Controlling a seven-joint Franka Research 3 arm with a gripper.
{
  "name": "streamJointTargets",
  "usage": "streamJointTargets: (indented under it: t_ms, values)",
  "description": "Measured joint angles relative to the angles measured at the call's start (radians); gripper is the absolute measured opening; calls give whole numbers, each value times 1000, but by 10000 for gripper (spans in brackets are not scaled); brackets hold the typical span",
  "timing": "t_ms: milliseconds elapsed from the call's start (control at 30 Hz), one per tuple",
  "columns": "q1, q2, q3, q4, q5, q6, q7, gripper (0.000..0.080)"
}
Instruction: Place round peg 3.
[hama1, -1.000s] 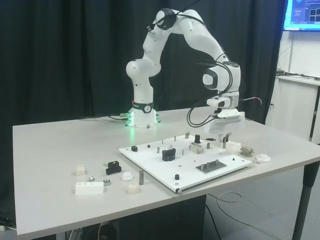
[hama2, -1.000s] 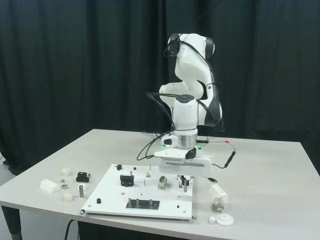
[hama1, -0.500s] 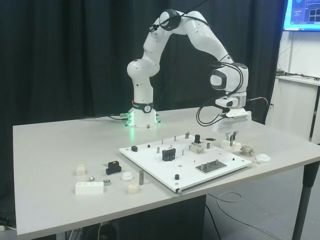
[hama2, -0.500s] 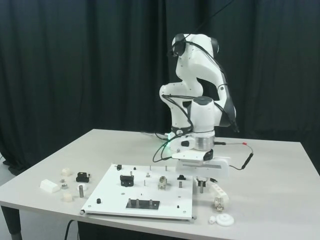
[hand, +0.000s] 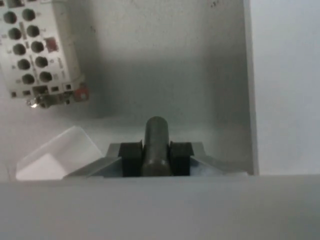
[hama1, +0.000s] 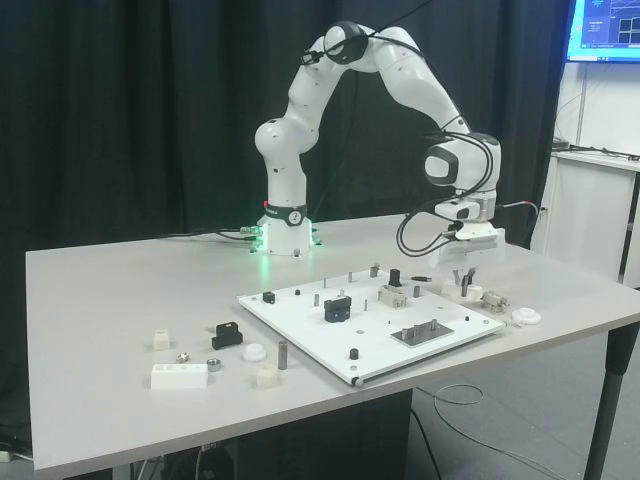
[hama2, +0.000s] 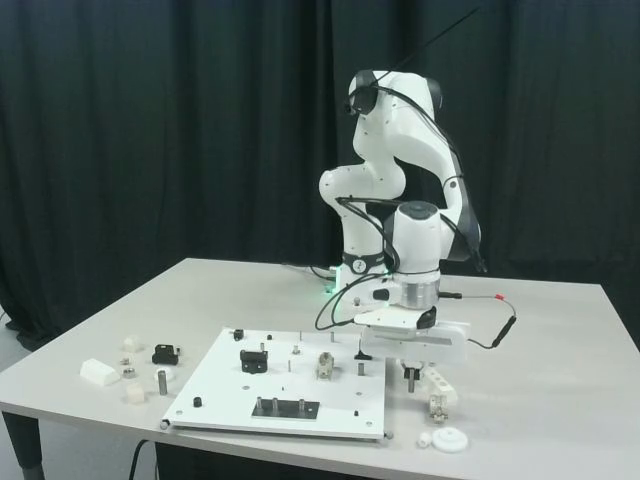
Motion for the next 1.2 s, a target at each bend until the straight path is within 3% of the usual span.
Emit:
streamJointTargets:
  t_ms: [1067,1100,1200]
  values:
    - [-15,29,26,2,5,22,67,112]
    - [-15,29,26,3,5,22,67,282]
    - [-15,28,26,5,5,22,67,282]
